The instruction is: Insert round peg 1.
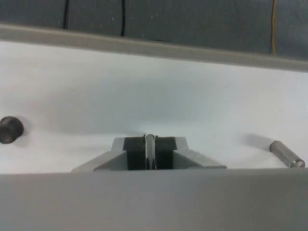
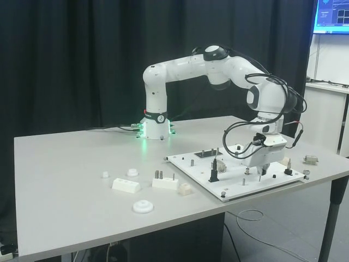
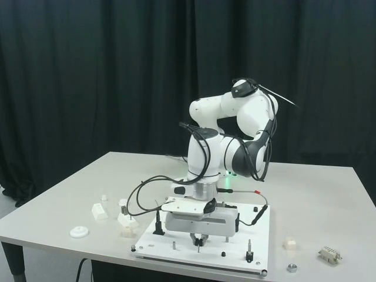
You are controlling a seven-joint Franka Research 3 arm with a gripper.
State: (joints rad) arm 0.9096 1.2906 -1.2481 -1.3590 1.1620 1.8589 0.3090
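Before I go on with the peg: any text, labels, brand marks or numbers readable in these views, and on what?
No text can be read in any view.
Screen at the edge of the first room view: shows lines of content, too small to read.
Robot arm, white board, gripper: no marking legible.
Wrist view: the peg between the fingers carries no label.

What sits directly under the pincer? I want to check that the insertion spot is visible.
Under the pincer lies the white board, and a thin peg stands between its fingertips. The hole itself is covered by the fingers.
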